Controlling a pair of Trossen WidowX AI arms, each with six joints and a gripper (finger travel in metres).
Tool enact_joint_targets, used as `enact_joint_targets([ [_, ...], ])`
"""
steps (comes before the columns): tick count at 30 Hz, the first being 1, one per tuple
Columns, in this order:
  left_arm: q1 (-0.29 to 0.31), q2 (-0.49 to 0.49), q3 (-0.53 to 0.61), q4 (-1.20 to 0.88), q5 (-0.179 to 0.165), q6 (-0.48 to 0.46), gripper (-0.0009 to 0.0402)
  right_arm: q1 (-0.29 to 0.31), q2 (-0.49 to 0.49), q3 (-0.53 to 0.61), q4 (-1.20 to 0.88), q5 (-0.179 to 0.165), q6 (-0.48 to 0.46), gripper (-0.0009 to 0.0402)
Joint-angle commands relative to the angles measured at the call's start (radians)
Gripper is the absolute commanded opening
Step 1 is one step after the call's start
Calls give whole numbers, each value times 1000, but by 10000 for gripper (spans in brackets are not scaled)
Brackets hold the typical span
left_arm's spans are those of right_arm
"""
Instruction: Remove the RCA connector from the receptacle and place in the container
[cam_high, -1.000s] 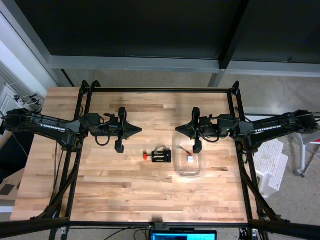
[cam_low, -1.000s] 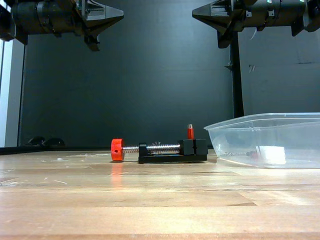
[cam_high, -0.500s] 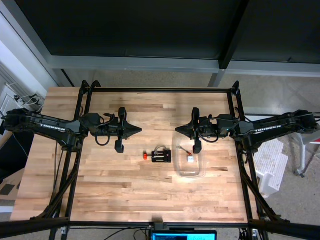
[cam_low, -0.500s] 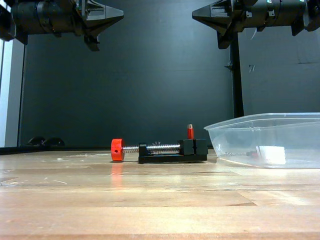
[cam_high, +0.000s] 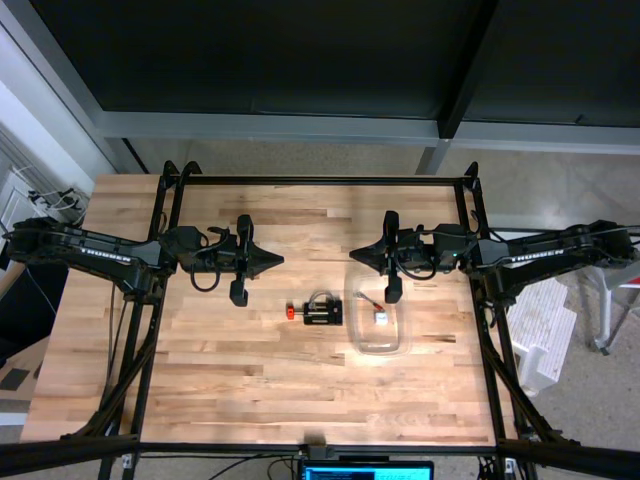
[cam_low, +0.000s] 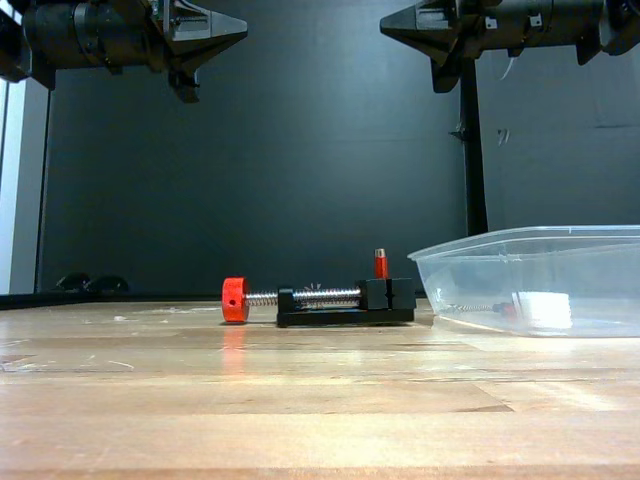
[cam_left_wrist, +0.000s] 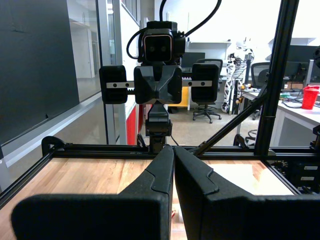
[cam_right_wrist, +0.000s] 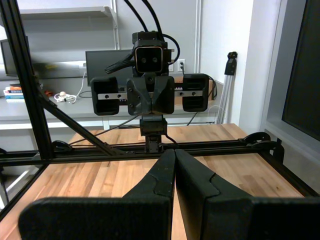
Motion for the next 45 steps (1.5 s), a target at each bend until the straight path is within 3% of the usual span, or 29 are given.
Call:
enact_joint_targets([
  [1,0,0,0,0,0,0,0,-8,0,-12,1,-15,1,0],
  [4,0,0,0,0,0,0,0,-32,0,-13,8,-45,13,0],
  [45,0,0,0,0,0,0,0,-41,0,-13,-8,-50,20,0],
])
